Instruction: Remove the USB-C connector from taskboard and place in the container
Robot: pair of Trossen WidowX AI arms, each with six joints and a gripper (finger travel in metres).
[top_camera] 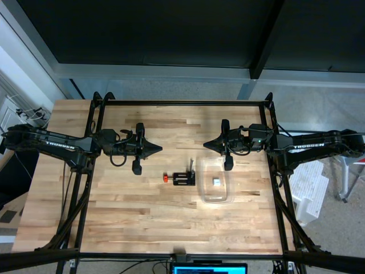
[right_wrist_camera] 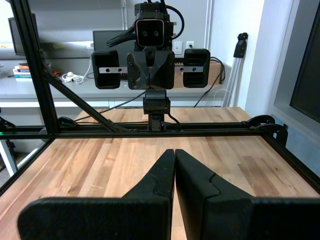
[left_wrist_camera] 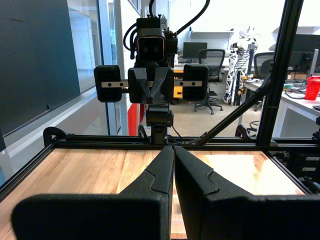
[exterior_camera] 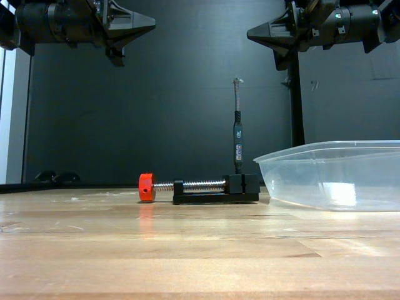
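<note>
Currently no step is done: the left gripper (top_camera: 158,149), fingers together and empty, hovers far-left; the thin grey-silver USB-C connector (exterior_camera: 238,134) stands upright in the small black, red-knobbed taskboard (top_camera: 181,178), just left of the clear shallow plastic container (top_camera: 230,182); the right gripper (top_camera: 206,145), likewise closed and empty, hovers far-right.

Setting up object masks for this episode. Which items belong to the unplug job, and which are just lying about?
Job:
USB-C connector, upright in taskboard
container
left gripper and right gripper, both shut, held high at either side

Lying about:
small white piece inside the container
wooden table
</note>
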